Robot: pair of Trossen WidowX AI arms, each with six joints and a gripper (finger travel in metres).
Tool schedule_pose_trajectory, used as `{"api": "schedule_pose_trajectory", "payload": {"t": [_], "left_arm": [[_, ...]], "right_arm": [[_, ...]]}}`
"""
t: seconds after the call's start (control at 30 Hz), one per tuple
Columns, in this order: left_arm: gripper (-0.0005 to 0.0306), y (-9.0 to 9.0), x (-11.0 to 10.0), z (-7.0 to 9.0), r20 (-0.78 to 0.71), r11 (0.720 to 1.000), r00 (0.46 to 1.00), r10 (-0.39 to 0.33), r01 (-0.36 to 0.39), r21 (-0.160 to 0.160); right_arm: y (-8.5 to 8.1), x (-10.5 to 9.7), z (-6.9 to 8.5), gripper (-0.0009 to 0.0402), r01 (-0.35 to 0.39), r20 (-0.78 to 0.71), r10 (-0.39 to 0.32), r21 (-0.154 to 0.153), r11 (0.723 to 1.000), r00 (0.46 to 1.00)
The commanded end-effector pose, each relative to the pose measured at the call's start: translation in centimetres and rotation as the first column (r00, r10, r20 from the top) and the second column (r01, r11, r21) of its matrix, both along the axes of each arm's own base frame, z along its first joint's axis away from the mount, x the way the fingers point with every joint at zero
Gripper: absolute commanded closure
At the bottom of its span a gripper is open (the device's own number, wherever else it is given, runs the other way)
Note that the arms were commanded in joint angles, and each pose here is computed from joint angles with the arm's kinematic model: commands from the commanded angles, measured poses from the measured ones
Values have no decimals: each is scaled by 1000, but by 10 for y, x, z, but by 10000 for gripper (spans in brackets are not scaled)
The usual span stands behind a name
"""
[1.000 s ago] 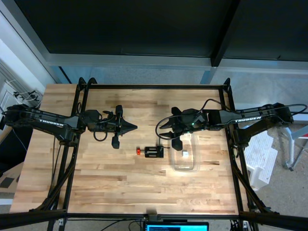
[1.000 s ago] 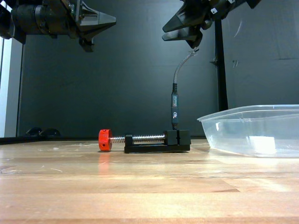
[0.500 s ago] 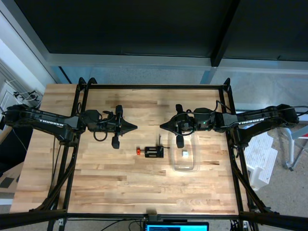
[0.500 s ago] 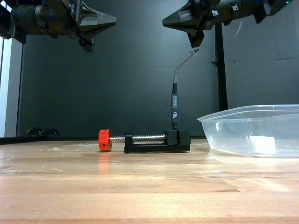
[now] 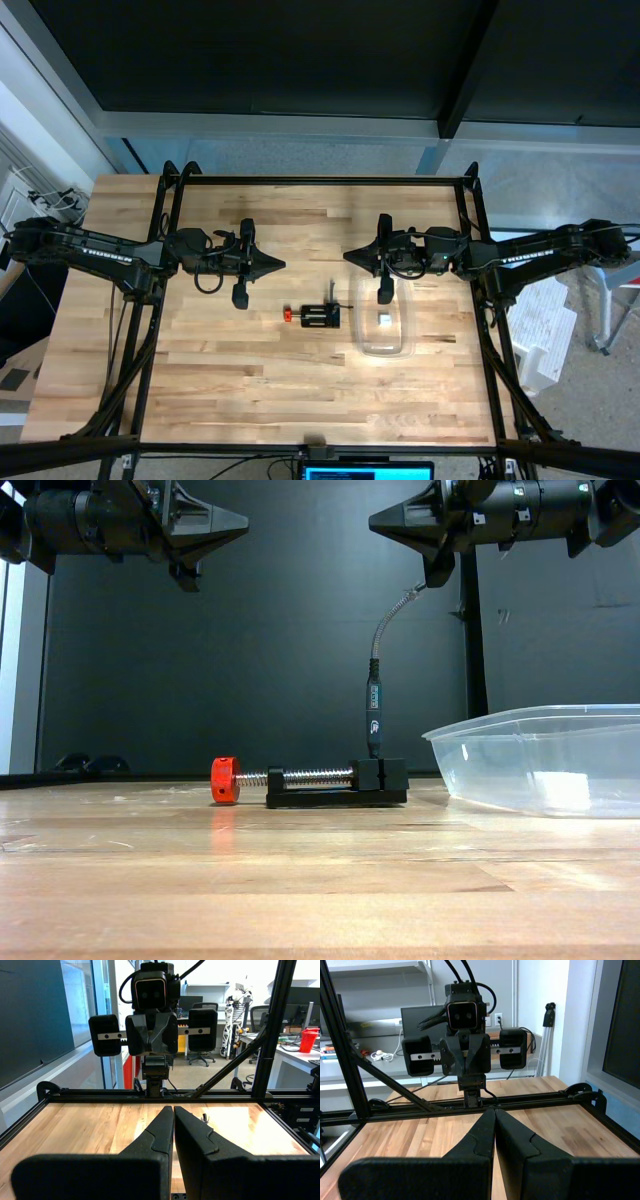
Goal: Pick the USB-C connector and install on taskboard
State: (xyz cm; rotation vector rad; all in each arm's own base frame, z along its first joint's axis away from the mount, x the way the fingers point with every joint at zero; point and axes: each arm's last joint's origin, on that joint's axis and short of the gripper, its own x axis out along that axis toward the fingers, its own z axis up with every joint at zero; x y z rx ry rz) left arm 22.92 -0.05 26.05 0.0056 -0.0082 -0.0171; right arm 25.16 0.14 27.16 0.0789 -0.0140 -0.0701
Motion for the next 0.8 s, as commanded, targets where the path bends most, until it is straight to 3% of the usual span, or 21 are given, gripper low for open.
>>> {"api": "schedule_pose_trajectory", "payload": {"t": [0.03,0.5,0.8], "left_arm": [[300,0,0,0,0,1000,1000,0,0,0],[300,0,0,0,0,1000,1000,0,0,0],[300,0,0,0,0,1000,1000,0,0,0]], "right_arm": [[0,-1,-3,393,-8,-3,8,15,1000,1000],[2,6,-3,393,-63,-20,63,14,998,998],[2,6,-3,393,-59,-26,59,15,998,998]]}}
